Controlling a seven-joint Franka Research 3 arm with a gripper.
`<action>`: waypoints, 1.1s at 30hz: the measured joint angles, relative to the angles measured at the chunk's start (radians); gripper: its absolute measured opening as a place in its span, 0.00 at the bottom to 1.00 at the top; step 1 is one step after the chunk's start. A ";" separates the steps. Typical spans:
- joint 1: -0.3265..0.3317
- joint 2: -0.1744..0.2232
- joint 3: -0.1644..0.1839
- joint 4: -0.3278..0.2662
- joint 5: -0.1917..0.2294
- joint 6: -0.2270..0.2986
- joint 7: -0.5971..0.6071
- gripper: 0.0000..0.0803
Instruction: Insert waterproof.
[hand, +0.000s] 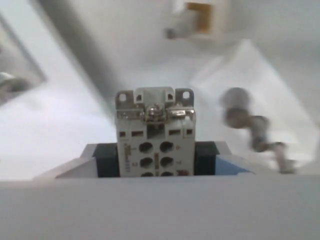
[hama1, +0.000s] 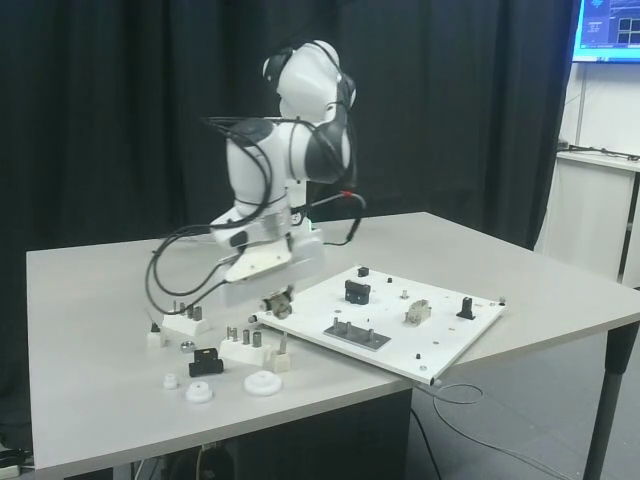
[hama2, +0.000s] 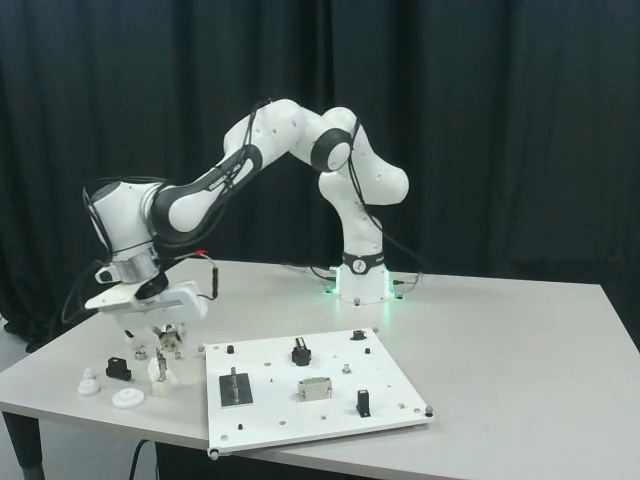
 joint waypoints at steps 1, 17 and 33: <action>0.009 -0.003 0.000 -0.003 0.000 -0.005 0.012 0.39; 0.167 -0.077 0.000 -0.109 -0.003 -0.038 0.200 0.39; 0.344 -0.192 0.004 -0.268 -0.017 -0.005 0.509 0.39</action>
